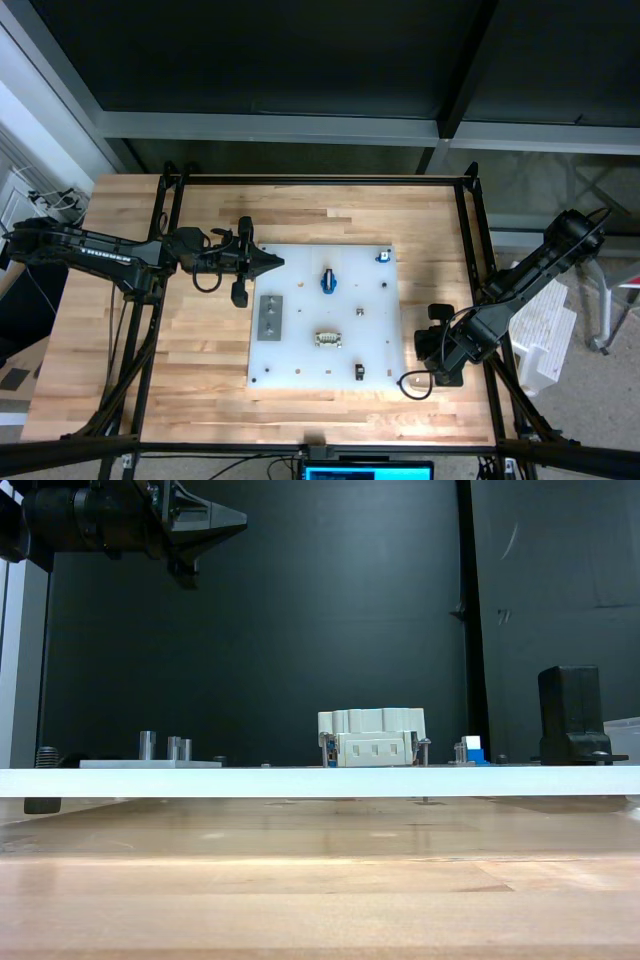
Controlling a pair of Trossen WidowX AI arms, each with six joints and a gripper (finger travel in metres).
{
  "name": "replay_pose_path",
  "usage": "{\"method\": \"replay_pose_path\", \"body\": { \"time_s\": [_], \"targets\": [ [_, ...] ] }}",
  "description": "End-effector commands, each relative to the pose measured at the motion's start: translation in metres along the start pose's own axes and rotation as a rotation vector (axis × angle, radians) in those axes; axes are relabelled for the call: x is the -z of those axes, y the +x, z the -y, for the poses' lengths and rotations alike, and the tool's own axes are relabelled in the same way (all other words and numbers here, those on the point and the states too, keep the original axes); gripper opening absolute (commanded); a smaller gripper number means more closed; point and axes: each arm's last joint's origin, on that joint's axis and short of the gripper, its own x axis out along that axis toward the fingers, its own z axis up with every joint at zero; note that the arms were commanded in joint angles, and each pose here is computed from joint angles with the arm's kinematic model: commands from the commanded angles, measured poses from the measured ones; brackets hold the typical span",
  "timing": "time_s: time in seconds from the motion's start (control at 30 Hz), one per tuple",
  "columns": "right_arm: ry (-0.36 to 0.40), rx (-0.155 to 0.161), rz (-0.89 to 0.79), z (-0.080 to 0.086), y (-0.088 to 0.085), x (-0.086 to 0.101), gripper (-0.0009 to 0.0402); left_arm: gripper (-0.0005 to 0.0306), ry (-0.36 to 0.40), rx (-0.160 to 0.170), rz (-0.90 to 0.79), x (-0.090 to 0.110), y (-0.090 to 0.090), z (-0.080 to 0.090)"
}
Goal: Pick the 16mm bar and install on taskboard
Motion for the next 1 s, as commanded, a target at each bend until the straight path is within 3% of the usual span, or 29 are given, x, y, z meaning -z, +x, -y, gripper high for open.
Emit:
{"method": "replay_pose_path", "body": {
  "time_s": [0.03, 0.3, 0.83, 1.0],
  "targets": [
    [0.000, -0.002, 0.002, -0.001, -0.002, -0.001, 0.0007, 0.0000, 0.000, 0.000, 0.000, 0.000, 0.000, 0.000],
    [-0.004, 0.003, -0.002, -0.004, -0.015, -0.007, 0.0007, 0.0000, 0.000, 0.000, 0.001, 0.000, 0.000, 0.000],
    [-0.033, 0.031, -0.031, -0.008, -0.076, -0.023, 0.0007, 0.0000, 0.000, 0.000, 0.001, 0.000, 0.000, 0.000],
    [-0.038, 0.022, -0.022, -0.011, -0.079, -0.026, 0.0007, 0.0000, 0.000, 0.000, 0.000, 0.000, 0.000, 0.000]
  ]
}}
